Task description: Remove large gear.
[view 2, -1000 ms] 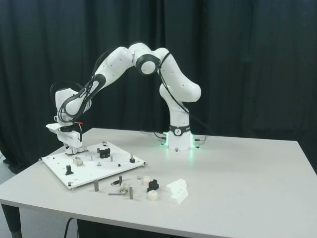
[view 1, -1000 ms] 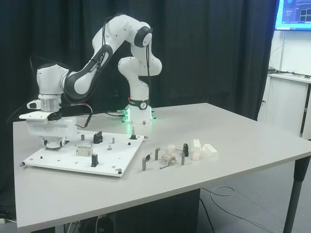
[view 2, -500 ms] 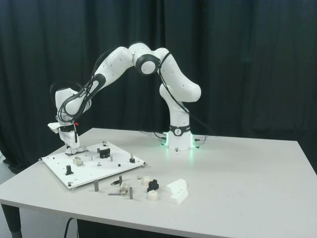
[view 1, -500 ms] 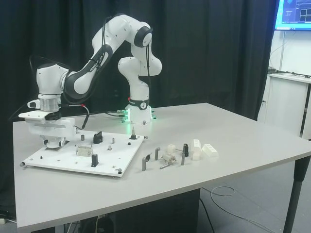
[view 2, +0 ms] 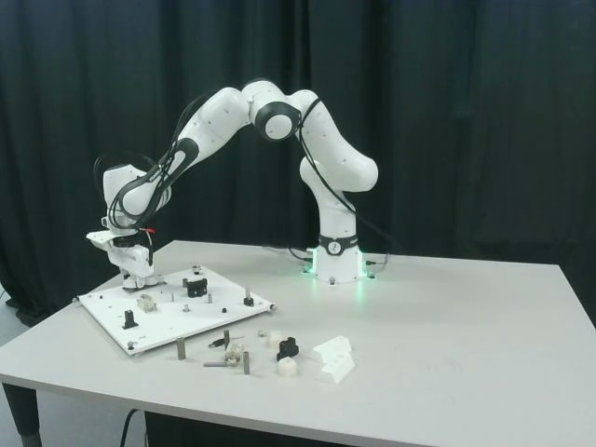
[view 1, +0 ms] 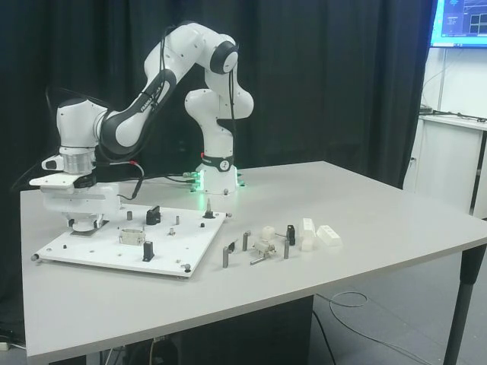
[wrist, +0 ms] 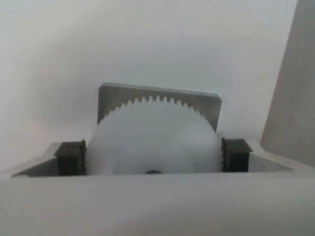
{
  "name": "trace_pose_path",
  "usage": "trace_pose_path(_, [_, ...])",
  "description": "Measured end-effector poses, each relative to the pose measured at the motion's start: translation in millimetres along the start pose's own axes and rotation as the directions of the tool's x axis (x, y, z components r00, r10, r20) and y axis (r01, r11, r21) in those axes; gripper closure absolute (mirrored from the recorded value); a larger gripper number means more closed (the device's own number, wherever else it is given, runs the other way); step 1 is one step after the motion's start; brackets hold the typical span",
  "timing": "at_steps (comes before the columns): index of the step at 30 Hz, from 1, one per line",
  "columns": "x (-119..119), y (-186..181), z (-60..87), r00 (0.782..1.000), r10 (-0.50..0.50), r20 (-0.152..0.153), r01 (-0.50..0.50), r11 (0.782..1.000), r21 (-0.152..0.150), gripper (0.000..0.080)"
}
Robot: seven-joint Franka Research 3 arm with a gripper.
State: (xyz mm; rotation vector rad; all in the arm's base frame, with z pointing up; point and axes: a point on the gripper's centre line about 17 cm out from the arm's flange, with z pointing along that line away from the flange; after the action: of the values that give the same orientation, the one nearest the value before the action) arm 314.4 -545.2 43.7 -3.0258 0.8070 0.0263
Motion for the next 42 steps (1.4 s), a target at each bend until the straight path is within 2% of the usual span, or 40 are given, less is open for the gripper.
trace_pose_path(4, [-0.1,0.2,0.0,1.0,0.016,-0.001,-0.016,1.0,0.001,0.0207])
trace_pose_path(12, [-0.1,0.7,-0.3,0.992,0.129,-0.002,-0.129,0.992,0.004,0.0207])
trace_pose_path(19, [0.0,0.5,-0.5,0.993,0.121,-0.001,-0.121,0.993,0.004,0.0207])
trace_pose_path(33, [0.0,-0.1,-1.2,1.0,0.015,0.001,-0.015,1.0,0.006,0.0207])
trace_pose_path(38, [0.0,0.1,-1.4,1.0,0.021,0.0,-0.021,1.0,0.007,0.0207])
trace_pose_path(42, [0.1,0.3,-1.9,0.998,0.066,-0.001,-0.066,0.998,0.008,0.0207])
